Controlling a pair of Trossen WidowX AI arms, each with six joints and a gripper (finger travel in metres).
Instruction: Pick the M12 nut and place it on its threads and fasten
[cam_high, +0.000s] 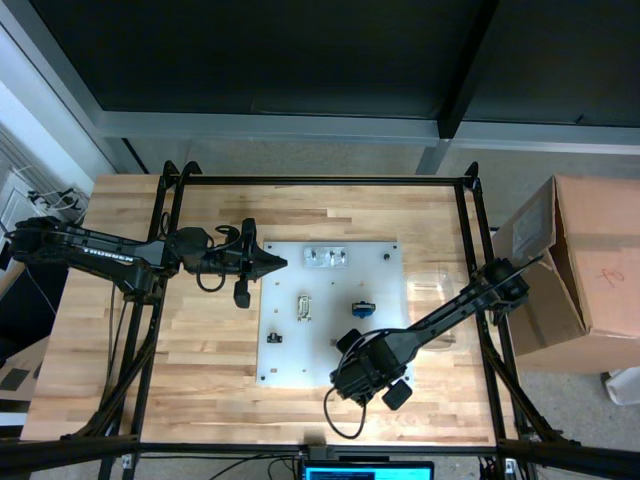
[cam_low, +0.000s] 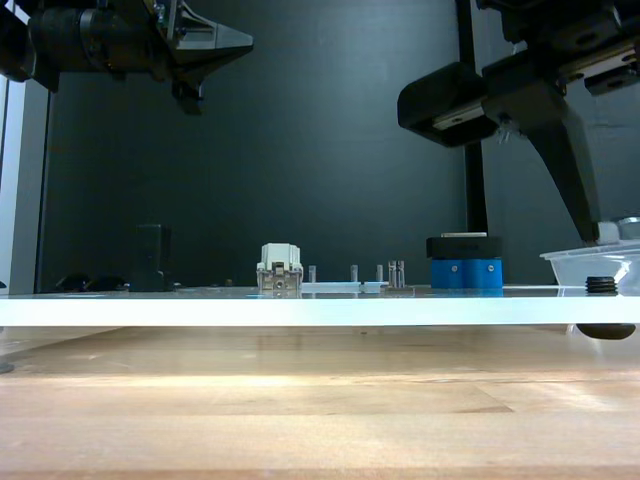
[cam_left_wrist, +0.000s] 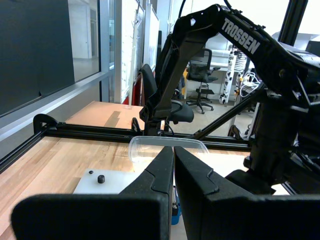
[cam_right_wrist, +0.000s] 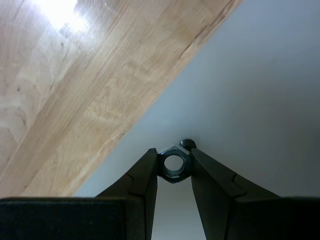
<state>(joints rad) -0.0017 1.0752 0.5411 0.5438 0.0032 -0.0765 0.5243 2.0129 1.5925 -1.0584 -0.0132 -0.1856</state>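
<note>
My right gripper (cam_right_wrist: 174, 160) pinches the nut (cam_right_wrist: 181, 173) across its sides, near the stud (cam_low: 601, 285) (light, hard, slippery, I'd say). Left gripper (cam_left_wrist: 173, 152): closed, empty, above the board (cam_high: 300, 350).

The task board (cam_high: 300, 355) lies mid-desk (cam_high: 190, 390), with a tray (cam_high: 440, 285) on the desk just to its right and a cardboard box (cam_high: 580, 270) beyond the desk's right edge. On the board, a connector block (cam_high: 303, 308) sits left of a round block (cam_high: 363, 310). The left claw (cam_high: 280, 263) hangs high over the board's far left corner. The right claw (cam_right_wrist: 172, 154) is over the board's near right edge, with the M12 nut (cam_right_wrist: 174, 167) between its fingers, just beside the stud (cam_right_wrist: 187, 144) and clear of it.
</note>
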